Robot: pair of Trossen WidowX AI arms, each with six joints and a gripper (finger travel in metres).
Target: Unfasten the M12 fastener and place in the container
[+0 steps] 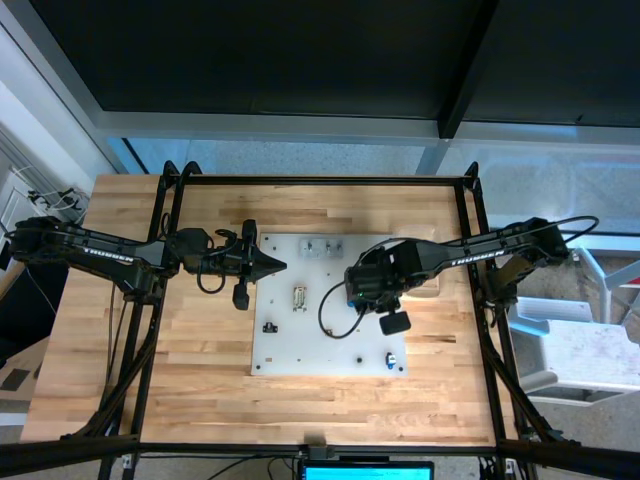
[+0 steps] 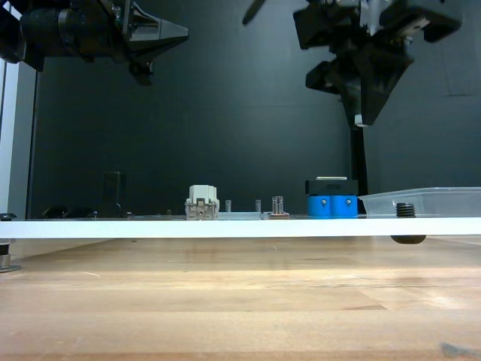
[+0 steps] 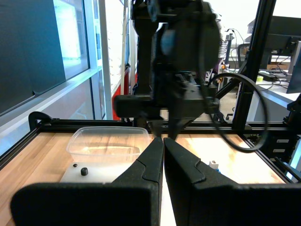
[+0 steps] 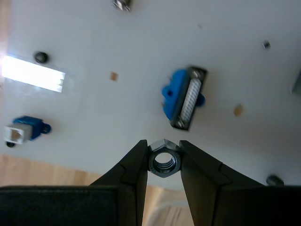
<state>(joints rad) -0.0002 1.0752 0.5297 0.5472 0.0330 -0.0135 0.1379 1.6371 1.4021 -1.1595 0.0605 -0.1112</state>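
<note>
**Task state, unfastening done and delivery pending.** The right tool [image 2: 362,113] hangs high above the white board [image 1: 300,350], its two fingers clamped on the flats of the M12 fastener [image 4: 163,163]. The silver hexagonal nut, with its threaded bore open to the right wrist camera, is off its stud and carried in the air.

The black stud [image 2: 406,210] near the board's near right edge stands bare, its ribs exposed in the low view. The unfastening part of the task is therefore judged complete.

What remains is to carry the nut over the container [image 3: 80,146], release it and withdraw. Below the held nut the right wrist view shows only bare board and the blue connector [image 4: 183,101], not the tub. The tool thus appears not yet to be over the drop point.

**Container.** The clear rectangular tub sits at the right of the board, behind the stud in the low view. In the high view the right arm covers most of it. The left wrist view looks through its walls and shows no nut inside.

**Left arm.** The left tool [image 3: 163,143] is held level above the board's left edge, well apart from the work. Its fingers are together and hold nothing.
</note>
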